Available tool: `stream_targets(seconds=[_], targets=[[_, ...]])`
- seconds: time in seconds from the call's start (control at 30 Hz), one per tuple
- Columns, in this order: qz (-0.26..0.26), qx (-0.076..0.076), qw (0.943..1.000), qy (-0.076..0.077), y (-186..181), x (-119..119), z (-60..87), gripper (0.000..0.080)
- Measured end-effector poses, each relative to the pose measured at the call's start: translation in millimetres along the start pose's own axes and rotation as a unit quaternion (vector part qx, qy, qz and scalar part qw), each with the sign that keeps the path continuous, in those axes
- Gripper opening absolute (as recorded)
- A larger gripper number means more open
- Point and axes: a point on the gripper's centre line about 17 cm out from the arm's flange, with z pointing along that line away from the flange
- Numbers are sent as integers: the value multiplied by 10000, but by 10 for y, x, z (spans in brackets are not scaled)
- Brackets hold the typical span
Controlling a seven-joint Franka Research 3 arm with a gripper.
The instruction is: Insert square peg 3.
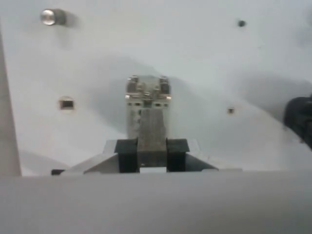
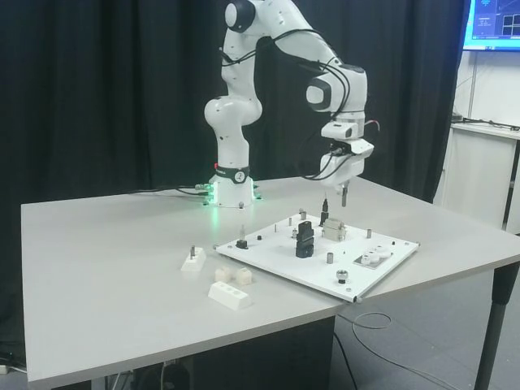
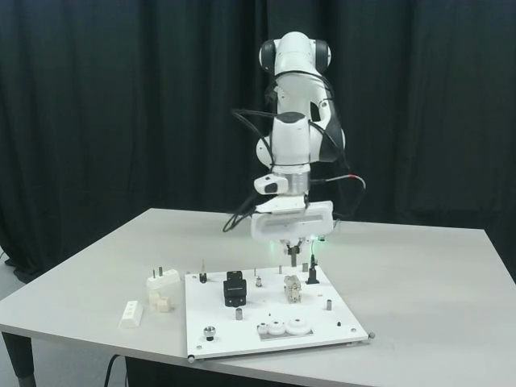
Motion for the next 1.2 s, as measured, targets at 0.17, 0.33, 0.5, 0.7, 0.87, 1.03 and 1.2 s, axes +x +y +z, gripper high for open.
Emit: stream_targets(seconds=[0.17, 0.33, 0.5, 0.7, 0.87, 1.03, 1.2], targets=[[-31, 0, 9999, -108, -145, -2, 90, 114], [-4, 21, 9996, -270, -267, -52, 180, 114], [22, 42, 9990, -442, -372, -120, 261, 114], [91, 59, 9982, -588, -484, -175, 337, 114], [111, 75, 9979, -633, -565, -185, 384, 114], [114, 90, 9978, -651, -621, -183, 410, 114], [128, 88, 9977, -653, -648, -181, 418, 114]])
